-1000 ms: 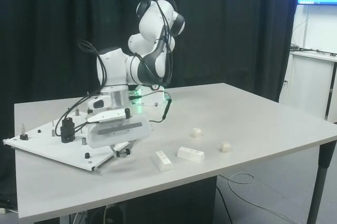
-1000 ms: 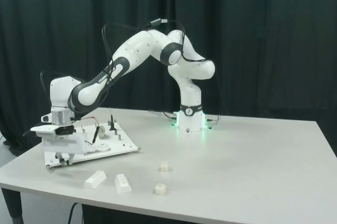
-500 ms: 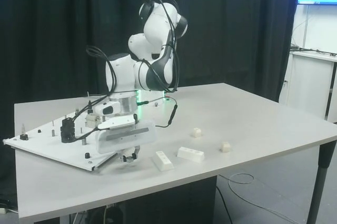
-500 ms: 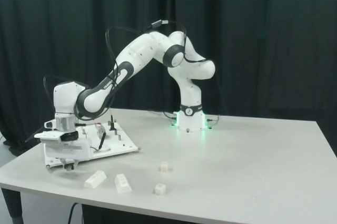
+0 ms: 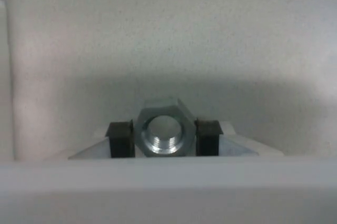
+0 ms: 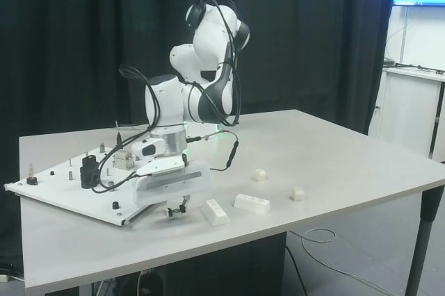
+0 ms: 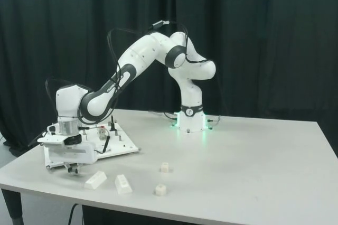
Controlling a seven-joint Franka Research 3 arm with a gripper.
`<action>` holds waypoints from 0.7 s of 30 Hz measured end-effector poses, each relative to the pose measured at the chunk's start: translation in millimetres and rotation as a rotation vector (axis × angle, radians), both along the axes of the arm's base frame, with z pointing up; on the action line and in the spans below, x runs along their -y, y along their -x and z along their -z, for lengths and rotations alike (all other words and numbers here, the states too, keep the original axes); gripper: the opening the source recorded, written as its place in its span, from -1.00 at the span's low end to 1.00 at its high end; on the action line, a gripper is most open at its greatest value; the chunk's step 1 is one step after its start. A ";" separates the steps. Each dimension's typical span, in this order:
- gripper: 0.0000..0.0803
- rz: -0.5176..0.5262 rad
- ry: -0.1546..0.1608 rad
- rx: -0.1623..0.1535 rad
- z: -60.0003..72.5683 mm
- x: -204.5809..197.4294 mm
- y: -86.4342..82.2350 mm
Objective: Place bolt 4.
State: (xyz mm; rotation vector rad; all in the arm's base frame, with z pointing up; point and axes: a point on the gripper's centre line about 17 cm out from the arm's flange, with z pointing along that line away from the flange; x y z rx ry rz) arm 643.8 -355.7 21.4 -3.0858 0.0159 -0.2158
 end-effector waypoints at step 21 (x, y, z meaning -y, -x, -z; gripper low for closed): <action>0.77 -0.003 -0.001 -0.003 1.6 -3.1 0.0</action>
